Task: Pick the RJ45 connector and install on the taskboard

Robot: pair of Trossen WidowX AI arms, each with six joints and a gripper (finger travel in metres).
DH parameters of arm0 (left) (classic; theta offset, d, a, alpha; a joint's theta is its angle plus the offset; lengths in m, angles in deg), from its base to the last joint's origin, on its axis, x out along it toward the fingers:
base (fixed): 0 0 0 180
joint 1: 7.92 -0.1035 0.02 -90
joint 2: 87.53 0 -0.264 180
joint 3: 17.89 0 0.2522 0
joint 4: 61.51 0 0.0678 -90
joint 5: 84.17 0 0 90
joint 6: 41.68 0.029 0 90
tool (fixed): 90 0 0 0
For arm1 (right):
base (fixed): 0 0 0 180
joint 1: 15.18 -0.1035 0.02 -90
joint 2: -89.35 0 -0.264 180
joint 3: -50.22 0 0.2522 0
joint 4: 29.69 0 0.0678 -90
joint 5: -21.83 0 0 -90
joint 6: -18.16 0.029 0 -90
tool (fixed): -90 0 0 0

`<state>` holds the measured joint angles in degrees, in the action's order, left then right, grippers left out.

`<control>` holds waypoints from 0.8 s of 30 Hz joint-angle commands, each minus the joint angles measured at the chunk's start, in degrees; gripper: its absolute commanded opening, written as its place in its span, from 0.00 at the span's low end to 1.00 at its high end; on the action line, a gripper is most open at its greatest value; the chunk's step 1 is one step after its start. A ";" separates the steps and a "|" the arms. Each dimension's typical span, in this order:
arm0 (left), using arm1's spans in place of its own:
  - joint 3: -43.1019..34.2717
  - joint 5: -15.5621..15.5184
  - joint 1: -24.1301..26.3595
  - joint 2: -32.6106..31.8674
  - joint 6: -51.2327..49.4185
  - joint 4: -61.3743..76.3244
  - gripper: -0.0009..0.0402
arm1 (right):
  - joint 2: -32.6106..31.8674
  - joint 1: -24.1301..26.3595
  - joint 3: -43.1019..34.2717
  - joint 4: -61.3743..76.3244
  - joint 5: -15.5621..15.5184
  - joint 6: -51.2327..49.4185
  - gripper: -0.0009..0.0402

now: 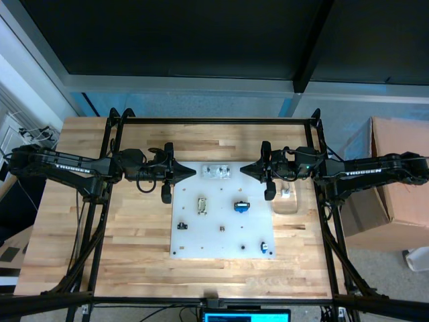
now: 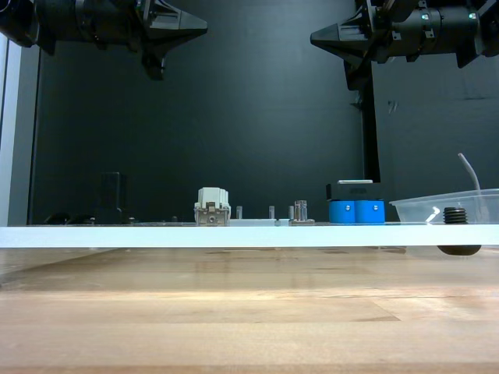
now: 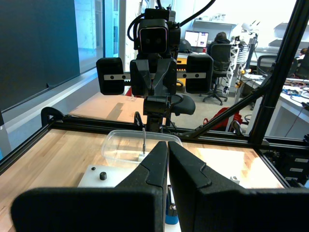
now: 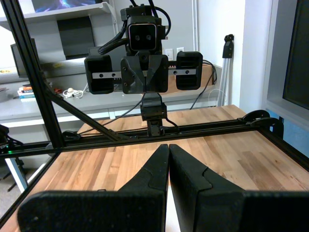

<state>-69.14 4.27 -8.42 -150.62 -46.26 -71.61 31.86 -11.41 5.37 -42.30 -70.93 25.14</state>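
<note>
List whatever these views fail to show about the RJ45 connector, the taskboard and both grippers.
RJ45 connector: not identifiable; pieces in the clear tray are too small in the high view, veiled by its wall in the low view.
Its seat on the taskboard: fixtures too small, high view.
Left gripper, shut, high above the board's far left: it hides the board beneath, left wrist view.
Right gripper, shut, high above the far right: likewise, right wrist view.

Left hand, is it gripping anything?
No, the left hand is shut on nothing, high over the board; the right hand faces it, also shut.
</note>
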 commanded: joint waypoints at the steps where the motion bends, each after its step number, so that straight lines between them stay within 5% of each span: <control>1: 0.00 0.02 -0.04 0.00 0.00 0.00 0.02 | 0.00 -0.02 0.00 -0.02 0.00 0.02 0.02; 16: 0.00 0.02 -0.02 0.00 0.00 0.00 0.02 | 0.13 -0.02 -0.39 1.66 -0.37 2.43 0.02; 24: 0.00 0.02 -0.04 0.00 0.00 0.00 0.02 | 1.75 -0.04 -8.87 33.86 -0.28 -0.35 0.02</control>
<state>-69.14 4.27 -8.44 -150.62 -46.26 -71.61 33.63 -11.43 -1.74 -14.50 -71.24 25.69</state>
